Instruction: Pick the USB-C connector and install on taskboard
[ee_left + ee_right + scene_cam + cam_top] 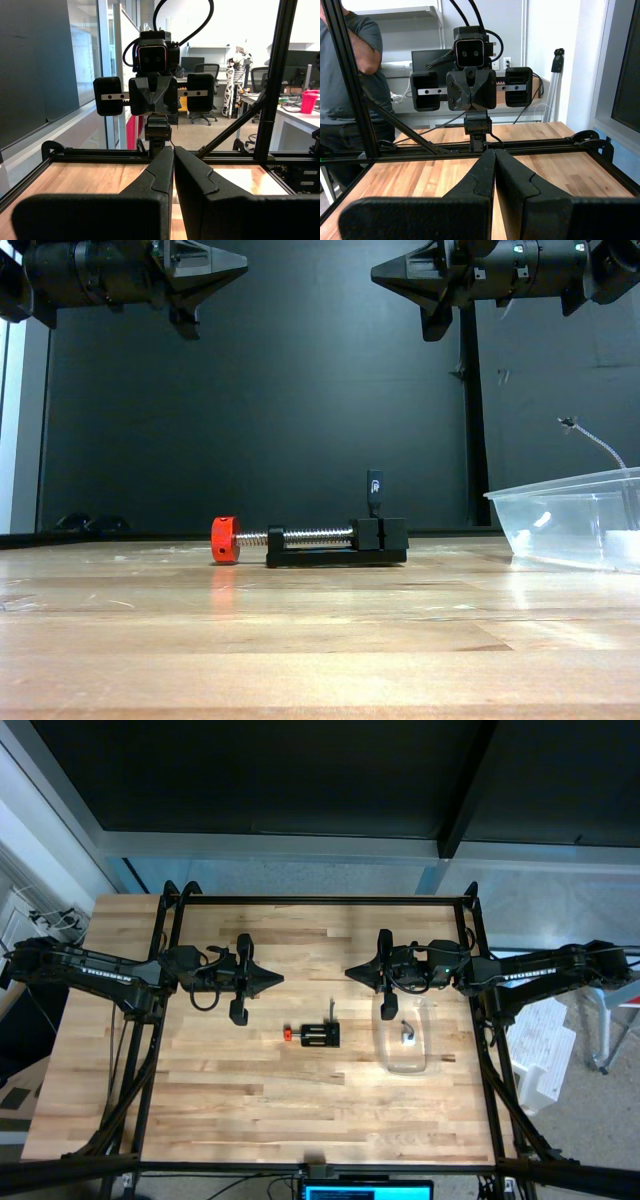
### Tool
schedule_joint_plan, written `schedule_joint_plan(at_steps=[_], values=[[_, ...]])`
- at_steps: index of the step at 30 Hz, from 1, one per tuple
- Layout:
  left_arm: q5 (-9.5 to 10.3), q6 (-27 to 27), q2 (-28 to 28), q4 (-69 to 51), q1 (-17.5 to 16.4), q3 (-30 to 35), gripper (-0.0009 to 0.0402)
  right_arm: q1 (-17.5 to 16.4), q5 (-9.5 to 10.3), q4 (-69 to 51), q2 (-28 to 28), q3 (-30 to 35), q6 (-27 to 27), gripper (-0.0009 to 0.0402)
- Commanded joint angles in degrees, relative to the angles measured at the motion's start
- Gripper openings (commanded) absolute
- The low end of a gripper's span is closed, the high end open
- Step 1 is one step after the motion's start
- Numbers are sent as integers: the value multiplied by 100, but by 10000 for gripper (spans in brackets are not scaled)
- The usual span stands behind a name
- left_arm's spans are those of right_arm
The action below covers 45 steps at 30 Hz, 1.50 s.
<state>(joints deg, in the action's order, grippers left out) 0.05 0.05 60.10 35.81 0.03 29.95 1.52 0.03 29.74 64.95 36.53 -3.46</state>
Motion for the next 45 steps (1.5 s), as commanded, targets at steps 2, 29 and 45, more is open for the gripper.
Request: schedule_joint_plan(at_steps=[2,29,45], values=[[-2,-2,0,0,-2,0,0,-4,2,4,2,2,-2,0],[-2,-2,0,2,-2,0,0,-229,2,-3257,-192,1058,-55,0],[-2,-2,0,2,-2,0,0,-1027,-269,-7355,-186,2452,-415,0]])
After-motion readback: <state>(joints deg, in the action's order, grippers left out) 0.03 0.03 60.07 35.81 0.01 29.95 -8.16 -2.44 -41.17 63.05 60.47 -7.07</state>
